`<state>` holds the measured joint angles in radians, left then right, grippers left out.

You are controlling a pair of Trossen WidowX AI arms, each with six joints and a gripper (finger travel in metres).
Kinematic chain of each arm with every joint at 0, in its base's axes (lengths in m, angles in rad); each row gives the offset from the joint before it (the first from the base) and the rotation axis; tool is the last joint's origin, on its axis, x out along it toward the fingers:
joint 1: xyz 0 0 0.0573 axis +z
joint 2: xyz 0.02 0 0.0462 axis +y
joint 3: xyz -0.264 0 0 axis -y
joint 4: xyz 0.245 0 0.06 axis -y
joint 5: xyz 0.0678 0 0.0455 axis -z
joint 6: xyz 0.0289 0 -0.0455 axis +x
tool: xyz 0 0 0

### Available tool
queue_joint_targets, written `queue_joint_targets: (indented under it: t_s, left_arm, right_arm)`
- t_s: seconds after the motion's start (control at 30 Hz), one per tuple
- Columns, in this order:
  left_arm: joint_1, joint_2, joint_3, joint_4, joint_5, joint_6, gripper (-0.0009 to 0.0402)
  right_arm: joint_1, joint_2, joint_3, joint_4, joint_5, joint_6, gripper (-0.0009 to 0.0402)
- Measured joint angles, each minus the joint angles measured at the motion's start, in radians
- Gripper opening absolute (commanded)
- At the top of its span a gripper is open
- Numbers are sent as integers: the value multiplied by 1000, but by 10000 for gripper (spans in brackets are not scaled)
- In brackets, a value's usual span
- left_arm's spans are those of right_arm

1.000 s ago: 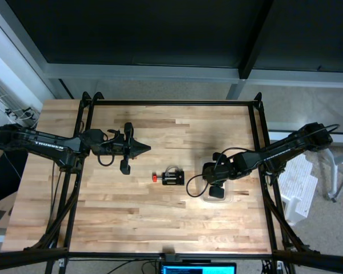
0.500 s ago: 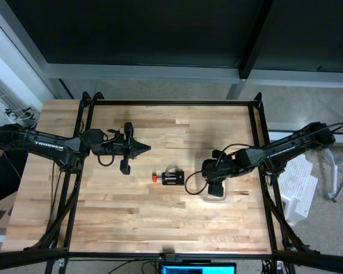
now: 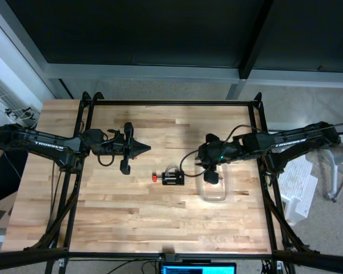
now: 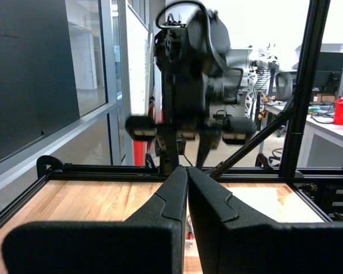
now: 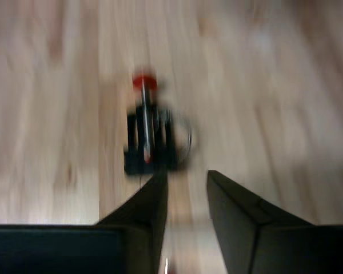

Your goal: Remove the RCA connector from the receptacle and place in the container

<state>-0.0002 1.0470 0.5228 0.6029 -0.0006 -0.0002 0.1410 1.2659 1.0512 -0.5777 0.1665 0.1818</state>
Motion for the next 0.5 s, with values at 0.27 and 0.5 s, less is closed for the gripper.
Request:
queue_joint_targets:
  t_s: [0.27,0.5]
  left_arm:
    - [0,0,0,0,0,0,0]
    - [0,0,0,0,0,0,0]
  right_arm:
    - [-53,-121,-96,317,-2,-116,-1]
    - [-101,-179,-240,679,-68,-159,0]
